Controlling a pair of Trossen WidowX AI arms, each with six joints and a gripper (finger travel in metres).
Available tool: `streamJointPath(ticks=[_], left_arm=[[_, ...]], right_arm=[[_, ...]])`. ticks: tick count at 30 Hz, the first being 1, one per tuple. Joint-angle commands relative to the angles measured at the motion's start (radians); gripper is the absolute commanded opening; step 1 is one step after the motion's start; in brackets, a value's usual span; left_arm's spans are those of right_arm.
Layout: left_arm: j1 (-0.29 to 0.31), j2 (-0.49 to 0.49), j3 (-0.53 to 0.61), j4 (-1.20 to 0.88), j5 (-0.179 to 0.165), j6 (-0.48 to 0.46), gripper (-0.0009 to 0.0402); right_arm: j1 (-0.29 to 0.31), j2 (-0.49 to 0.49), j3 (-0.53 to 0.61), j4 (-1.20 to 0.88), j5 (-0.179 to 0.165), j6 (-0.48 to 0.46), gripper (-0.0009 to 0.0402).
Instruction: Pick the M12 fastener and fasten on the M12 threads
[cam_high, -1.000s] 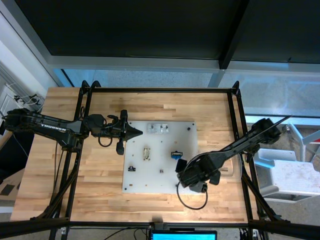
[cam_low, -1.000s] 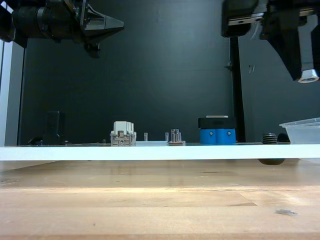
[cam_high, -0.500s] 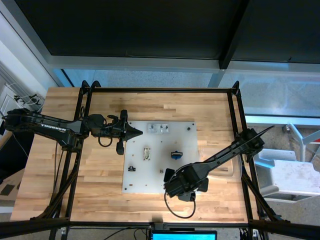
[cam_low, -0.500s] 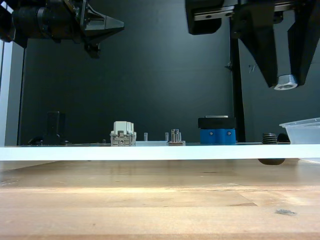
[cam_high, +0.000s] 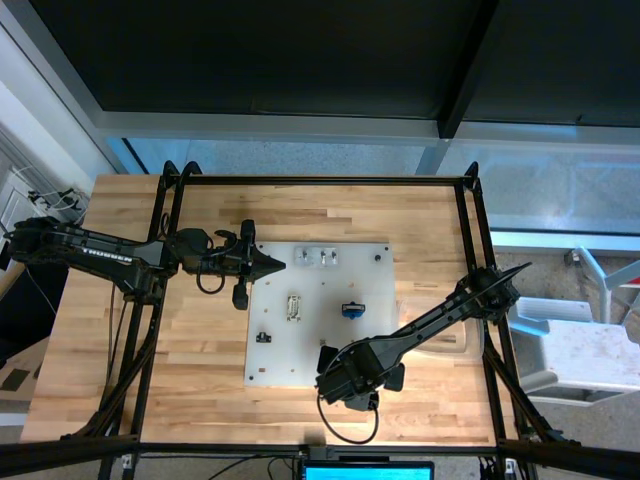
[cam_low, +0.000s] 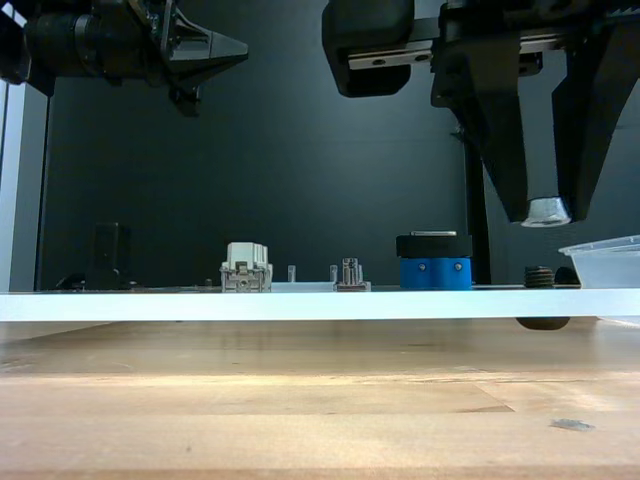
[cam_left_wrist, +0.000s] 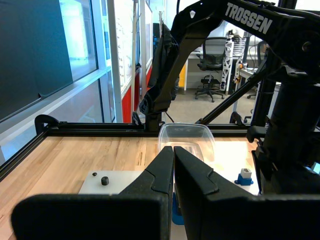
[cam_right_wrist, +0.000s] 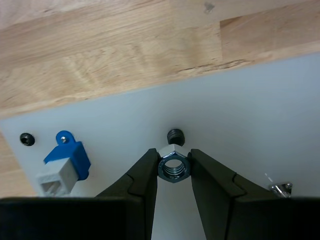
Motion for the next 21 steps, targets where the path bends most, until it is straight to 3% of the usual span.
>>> streamJointPath(ticks=[1,21], left_arm=[[0.000,0.000,0.000,0.000,0.000,0.000,0.0000],[0.000,0.000,0.000,0.000,0.000,0.000,0.0000]], right_arm=[[0.000,0.002,-0.002,0.006,0.000,0.000,0.0025],[-0.011,0.035,-0.023,0.040,-0.002,0.001,0.0025]])
